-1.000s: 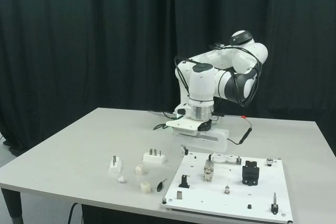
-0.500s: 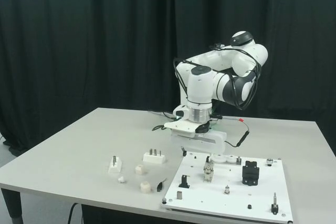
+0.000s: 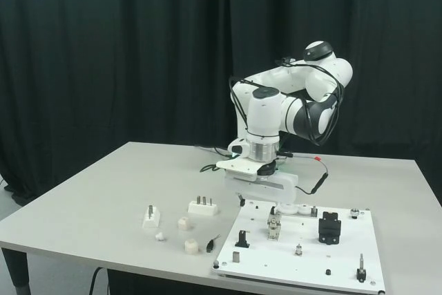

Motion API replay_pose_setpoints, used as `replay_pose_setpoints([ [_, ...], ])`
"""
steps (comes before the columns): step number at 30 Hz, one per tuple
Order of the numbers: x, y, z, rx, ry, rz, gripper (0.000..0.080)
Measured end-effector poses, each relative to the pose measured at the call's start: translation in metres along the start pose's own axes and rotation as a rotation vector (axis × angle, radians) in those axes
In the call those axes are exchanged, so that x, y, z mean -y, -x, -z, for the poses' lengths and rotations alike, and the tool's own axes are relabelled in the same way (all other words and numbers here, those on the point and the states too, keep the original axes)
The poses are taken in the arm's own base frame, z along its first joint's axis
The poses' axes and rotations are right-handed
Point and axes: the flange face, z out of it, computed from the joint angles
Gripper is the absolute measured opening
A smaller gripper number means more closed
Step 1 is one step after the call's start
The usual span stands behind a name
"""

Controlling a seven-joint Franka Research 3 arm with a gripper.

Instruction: Insert waterproof.

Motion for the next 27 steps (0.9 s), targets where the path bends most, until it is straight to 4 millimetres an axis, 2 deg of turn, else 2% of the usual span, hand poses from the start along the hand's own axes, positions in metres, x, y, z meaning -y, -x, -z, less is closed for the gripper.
replay_pose_setpoints([
  [27, 0.0021, 0.0005, -0.0003, -0.013, -0.011, -0.004, 0.0800],
])
